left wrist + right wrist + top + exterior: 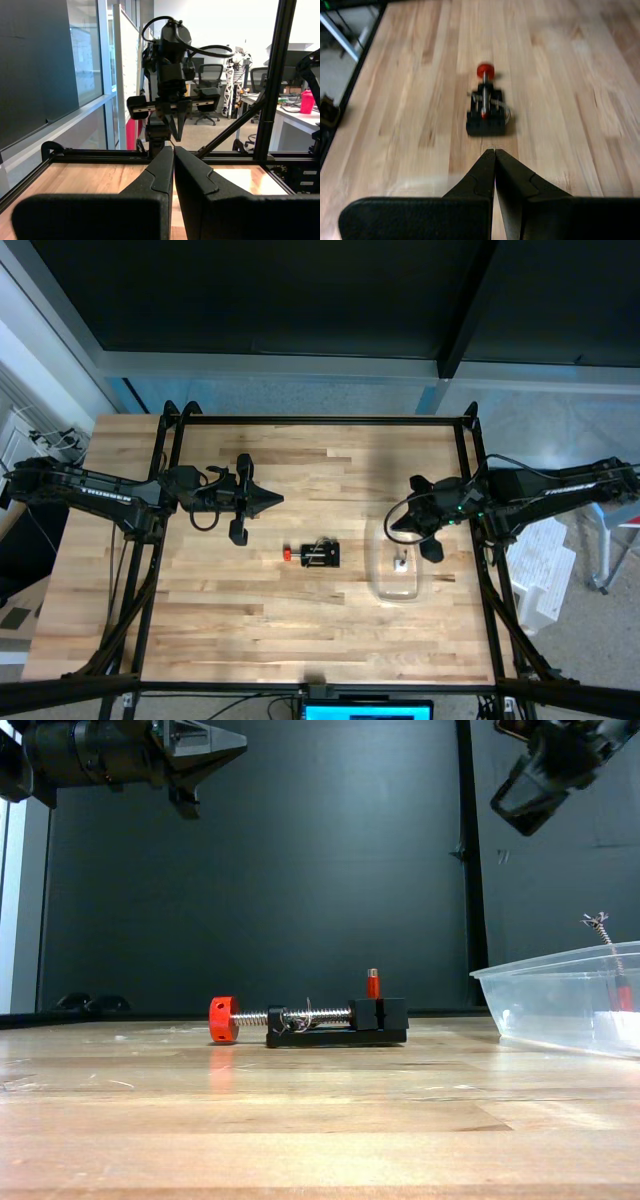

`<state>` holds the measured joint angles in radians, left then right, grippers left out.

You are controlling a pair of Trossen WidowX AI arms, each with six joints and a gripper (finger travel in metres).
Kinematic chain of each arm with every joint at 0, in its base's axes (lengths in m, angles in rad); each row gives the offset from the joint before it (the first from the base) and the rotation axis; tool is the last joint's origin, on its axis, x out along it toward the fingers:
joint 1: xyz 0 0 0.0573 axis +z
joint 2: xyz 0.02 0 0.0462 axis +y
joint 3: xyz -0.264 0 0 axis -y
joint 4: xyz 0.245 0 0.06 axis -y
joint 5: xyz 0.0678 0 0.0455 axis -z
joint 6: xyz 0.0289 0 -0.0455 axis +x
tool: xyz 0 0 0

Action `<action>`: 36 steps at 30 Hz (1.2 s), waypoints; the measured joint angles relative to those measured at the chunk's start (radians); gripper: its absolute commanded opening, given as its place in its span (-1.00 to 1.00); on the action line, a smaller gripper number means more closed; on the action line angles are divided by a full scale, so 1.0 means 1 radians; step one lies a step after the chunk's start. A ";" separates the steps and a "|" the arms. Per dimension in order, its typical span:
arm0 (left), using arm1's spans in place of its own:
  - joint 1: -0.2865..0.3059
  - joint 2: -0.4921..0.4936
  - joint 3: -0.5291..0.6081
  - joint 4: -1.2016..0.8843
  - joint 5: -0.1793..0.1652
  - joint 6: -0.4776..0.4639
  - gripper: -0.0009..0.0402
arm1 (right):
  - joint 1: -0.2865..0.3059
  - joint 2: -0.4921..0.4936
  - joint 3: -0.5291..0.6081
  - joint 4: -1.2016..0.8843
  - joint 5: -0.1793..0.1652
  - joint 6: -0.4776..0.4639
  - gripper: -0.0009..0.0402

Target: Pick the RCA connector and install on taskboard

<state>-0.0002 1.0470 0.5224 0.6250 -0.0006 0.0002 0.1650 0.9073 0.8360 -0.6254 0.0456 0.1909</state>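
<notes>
In the high view, the left tool is held over the worktop with its fingers drawn together to a point and nothing between them. The right tool is hung over the clear tray, tilted downward. The RCA connector is seen lying inside that tray, just beside the right tool and ungripped. The taskboard is set between the two tools, its red knob turned toward the left tool.

In the low view, the left tool and the right tool are both carried high above the worktop. The taskboard is laid flat below and between them. The connector is propped in the tray, its slim stem rising past the rim (below the right tool).

In the left wrist view, the left tool is seen pressed narrow and empty; the right tool is faced straight ahead.

In the right wrist view, the right tool is likewise closed to a slit, holding nothing, and the taskboard is found just ahead of its tips, knob at the far end.
</notes>
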 measured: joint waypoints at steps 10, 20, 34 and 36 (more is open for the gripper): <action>0.000 0.000 0.000 0.000 0.000 0.000 -0.96 | 0.139 0.002 0.071 -0.234 0.042 0.096 -0.96; 0.000 0.000 0.000 0.000 0.000 0.000 -0.96 | 0.261 0.016 0.074 -0.385 0.061 0.238 -0.96; 0.000 0.000 0.000 0.000 0.000 0.000 -0.96 | 0.314 0.167 0.072 -0.435 0.146 0.305 -0.77; 0.000 0.000 0.000 0.000 0.000 0.000 -0.96 | 0.314 0.177 0.072 -0.433 0.147 0.314 -0.64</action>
<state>-0.0002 1.0470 0.5228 0.6250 -0.0010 -0.0002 0.4786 1.0840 0.9081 -1.0580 0.1925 0.5049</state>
